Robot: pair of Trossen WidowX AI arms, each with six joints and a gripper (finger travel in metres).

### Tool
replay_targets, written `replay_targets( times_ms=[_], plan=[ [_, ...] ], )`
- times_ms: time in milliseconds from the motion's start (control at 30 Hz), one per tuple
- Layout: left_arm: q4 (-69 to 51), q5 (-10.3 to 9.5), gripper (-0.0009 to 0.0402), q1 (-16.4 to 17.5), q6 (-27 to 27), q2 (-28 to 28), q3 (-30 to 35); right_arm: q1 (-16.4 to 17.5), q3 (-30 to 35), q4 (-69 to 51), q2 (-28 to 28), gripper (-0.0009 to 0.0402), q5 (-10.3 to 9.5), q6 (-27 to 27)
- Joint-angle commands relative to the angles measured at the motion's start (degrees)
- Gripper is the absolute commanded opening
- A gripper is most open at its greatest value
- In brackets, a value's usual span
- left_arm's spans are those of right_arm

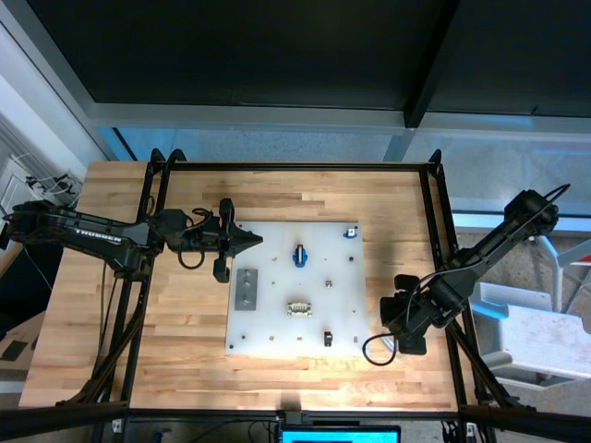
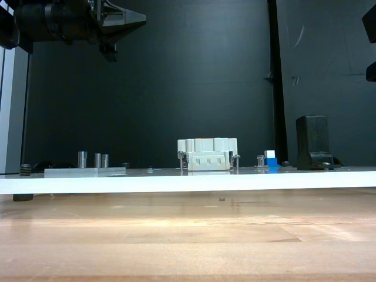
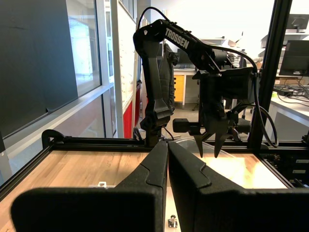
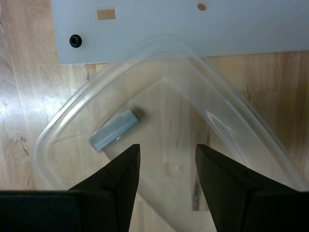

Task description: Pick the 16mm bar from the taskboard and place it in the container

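Observation:
The 16mm bar (image 4: pixel 116 130), a short grey metal peg, lies on its side inside the clear container (image 4: pixel 218 122). The container rests on the wood just off the corner of the white taskboard (image 4: pixel 241 24) (image 1: pixel 277 328). My right gripper (image 4: pixel 166 150) (image 1: pixel 395 309) hangs open directly above the container, with nothing between its fingers and the bar off to one side of them. My left gripper (image 1: pixel 255 240) (image 3: pixel 167 147) is shut and empty, held high over the board's far left corner, and it also shows in the low view (image 2: pixel 138 22).
On the board stand a grey block (image 1: pixel 247 288) with pins, a blue upright piece (image 1: pixel 300 256), a silver connector (image 1: pixel 298 308) and a black piece (image 1: pixel 328 338). Black frame rails (image 1: pixel 295 167) border the wooden table.

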Motion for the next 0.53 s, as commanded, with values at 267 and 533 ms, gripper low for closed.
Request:
replay_targets(
  times_ms=[267, 533],
  plan=[
    [0.02, 0.02, 0.0, 0.02, 0.0, 0.0, 0.02, 0.02, 0.04, 0.04, 0.04, 0.0172, -0.02, 0.07],
    [0.02, 0.02, 0.0, 0.02, 0.0, 0.0, 0.02, 0.02, 0.04, 0.22, 0.04, 0.0173, -0.02, 0.09]
  ],
)
